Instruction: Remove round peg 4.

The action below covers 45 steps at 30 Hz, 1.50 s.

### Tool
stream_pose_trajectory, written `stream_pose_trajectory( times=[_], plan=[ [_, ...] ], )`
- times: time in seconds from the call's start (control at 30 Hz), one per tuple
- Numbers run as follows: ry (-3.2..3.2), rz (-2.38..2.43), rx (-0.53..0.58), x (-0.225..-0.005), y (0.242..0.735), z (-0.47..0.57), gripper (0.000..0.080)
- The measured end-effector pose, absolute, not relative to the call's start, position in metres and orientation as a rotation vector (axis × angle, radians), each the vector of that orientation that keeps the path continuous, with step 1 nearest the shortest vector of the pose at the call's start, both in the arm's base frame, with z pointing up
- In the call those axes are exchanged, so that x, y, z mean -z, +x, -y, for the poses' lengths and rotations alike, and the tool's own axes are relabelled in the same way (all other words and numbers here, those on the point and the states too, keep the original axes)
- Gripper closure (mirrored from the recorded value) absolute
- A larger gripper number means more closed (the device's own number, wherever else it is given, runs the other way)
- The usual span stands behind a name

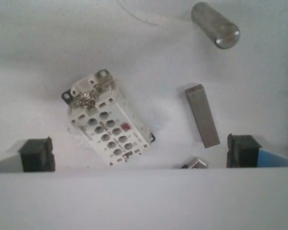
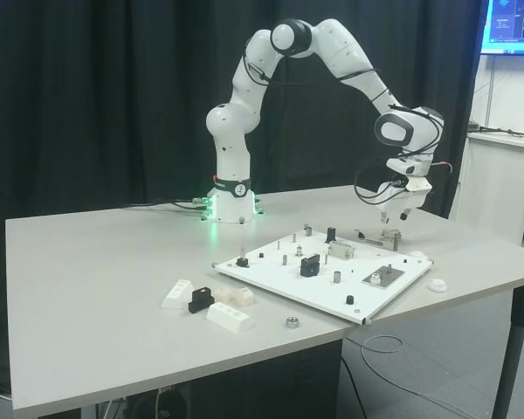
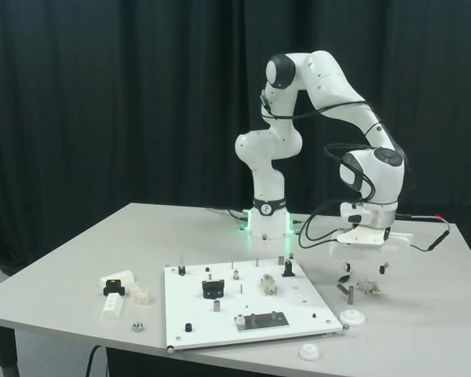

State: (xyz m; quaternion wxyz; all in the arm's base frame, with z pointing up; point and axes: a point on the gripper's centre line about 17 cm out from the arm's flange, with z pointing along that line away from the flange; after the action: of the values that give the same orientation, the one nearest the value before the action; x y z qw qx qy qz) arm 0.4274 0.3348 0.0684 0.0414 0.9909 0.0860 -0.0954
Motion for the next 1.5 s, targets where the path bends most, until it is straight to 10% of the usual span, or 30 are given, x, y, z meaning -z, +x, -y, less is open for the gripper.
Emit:
stream_pose_trajectory(
  times=[1.5],
  plan=[
    [3.031,-0.258,0.277,-0.079,0.443,-0.320,0.0003]
  ],
)
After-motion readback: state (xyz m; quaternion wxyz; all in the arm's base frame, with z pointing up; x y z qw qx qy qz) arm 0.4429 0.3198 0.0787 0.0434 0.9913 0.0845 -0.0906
